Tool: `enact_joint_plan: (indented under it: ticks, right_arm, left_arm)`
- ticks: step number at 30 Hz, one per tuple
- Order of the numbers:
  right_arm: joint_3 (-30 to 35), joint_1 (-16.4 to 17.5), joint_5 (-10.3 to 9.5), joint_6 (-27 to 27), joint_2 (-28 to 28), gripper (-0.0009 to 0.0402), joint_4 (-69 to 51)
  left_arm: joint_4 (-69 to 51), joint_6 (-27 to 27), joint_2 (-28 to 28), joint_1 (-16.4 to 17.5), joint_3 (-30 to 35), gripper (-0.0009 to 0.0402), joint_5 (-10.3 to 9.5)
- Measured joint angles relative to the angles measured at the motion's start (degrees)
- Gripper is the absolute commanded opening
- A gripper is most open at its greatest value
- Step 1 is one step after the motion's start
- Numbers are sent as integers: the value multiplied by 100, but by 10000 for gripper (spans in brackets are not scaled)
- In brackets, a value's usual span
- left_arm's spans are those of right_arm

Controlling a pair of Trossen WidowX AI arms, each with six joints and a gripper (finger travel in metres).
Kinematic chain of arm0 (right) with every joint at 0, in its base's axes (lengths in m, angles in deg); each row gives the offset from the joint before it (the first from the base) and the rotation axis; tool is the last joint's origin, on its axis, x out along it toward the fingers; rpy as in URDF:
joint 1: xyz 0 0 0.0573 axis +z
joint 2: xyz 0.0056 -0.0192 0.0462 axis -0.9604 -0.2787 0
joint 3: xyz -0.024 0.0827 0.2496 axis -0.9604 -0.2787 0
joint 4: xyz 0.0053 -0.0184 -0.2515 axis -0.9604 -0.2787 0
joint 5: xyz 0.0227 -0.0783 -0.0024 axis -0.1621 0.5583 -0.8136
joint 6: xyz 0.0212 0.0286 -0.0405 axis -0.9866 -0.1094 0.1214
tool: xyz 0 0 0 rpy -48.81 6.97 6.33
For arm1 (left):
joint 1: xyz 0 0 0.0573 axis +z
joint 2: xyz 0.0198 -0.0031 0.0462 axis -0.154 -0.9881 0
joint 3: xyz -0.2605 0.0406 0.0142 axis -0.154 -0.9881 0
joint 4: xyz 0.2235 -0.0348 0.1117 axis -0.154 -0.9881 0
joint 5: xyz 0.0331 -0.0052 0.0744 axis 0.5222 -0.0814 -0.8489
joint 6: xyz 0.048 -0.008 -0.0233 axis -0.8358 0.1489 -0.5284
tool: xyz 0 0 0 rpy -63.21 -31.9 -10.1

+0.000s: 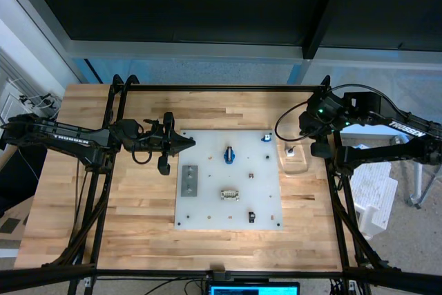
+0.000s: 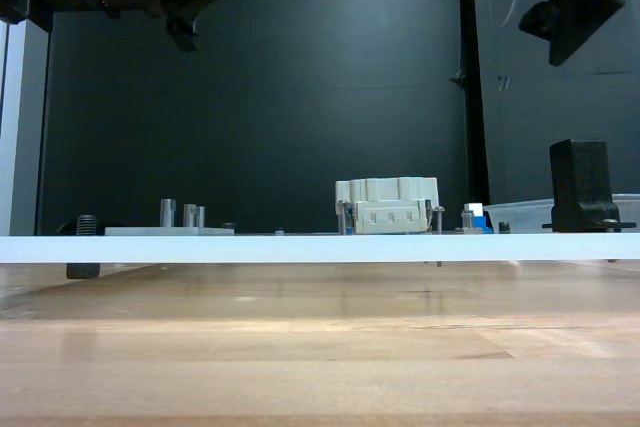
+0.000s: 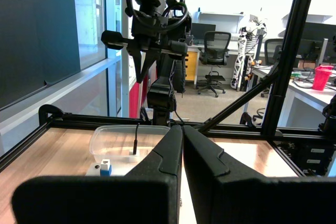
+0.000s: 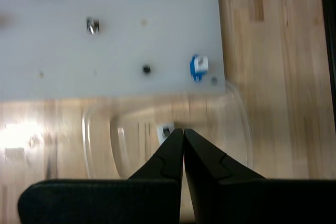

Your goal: Pick the USB connector and install on taskboard

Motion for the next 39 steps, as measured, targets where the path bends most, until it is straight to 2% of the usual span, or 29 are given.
enact_joint_plan:
  ticks: [7,12,17,24,32,39]
  right_arm:
    - [-28,-326,2,420,-2,3,-260]
    - [-319,-341,33,590,-4,32,-323]
    - [-754,-345,238,680,-4,77,-127]
    - [-1283,-348,240,874,-7,125,332]
    - [-1799,-348,238,863,-79,150,874]
    - [-2286,-356,214,938,-92,155,1270]
  left_arm:
    - [2,0,0,0,0,0,0]
    - [0,0,0,0,0,0,0]
    - [0,0,0,0,0,0,0]
    - [0,0,0,0,0,0,0]
    - [0,0,0,0,0,0,-2]
    - [2,0,0,0,2,0,-2]
